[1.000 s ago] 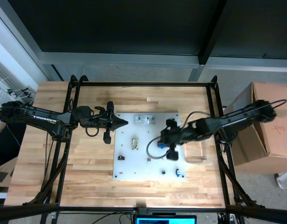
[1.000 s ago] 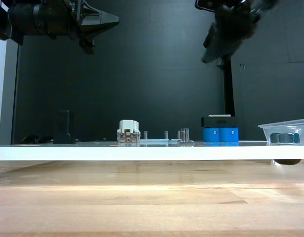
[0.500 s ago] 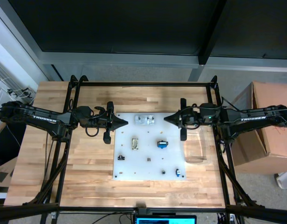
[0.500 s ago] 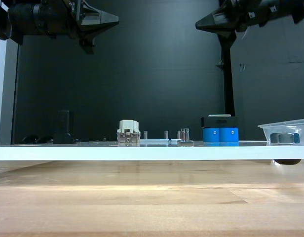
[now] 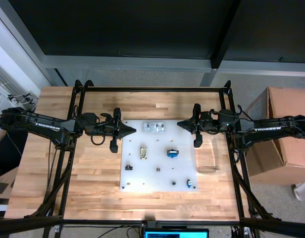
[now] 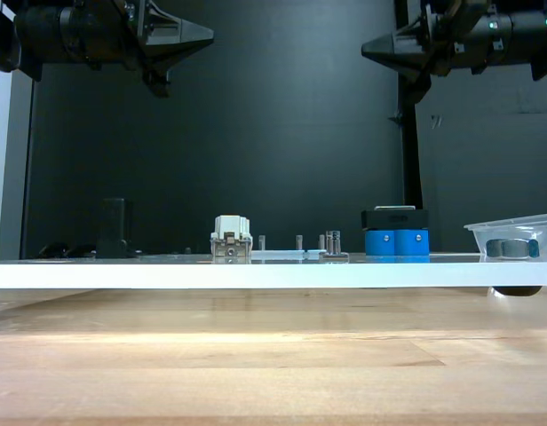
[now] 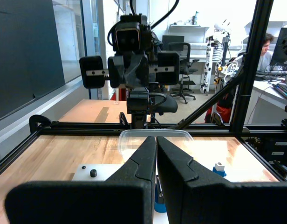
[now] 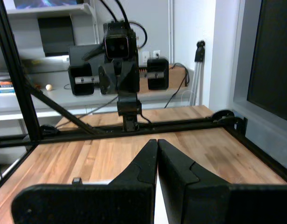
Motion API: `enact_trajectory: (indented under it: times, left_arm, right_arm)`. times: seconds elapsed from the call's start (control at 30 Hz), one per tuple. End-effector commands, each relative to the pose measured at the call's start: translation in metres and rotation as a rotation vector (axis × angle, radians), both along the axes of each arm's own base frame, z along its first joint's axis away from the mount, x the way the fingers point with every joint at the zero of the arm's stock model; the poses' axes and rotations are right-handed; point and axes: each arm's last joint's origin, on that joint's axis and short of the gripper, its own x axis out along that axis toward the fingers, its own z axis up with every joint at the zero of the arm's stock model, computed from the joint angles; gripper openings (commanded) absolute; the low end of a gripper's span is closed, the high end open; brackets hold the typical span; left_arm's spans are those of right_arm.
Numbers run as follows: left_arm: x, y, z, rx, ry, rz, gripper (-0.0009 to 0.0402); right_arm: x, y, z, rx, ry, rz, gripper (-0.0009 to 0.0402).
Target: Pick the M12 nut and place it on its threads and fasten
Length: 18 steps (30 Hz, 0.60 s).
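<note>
The silver M12 nut sits low against the white board, in front of the clear tray. In the high view a small dark-grey spot, the nut on its stud, stands near the board's near right edge, and the tray looks bare. No ribs show under the nut. My right gripper hangs high over the board's far right, shut on nothing. My left gripper hovers high by the board's far left edge, shut and holding nothing.
On the board stand a blue-and-black connector, a white socket, a silver post and a small blue block. A cardboard box sits off the table's right side.
My right arm has lifted from low over the board's right middle and swung back to the far right, drawing slightly further right in the last half second. The nut and left arm stayed put.
</note>
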Motion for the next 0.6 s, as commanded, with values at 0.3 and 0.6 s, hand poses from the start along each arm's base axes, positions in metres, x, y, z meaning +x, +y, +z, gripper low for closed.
enact_trajectory:
  times: [0.3, 0.6]
  left_arm:
    - [0.0001, 0.0001, 0.0001, 0.0, 0.0, 0.0, 0.0]
    - [0.0001, 0.0001, 0.0, 0.0, 0.0, 0.0, 0.0]
  right_arm:
    - [0.0, 0.0015, -0.0023, 0.013, 0.01, 0.05, 0.0]
    - [0.001, 0.0025, -0.003, -0.013, 0.015, 0.085, 0.0]
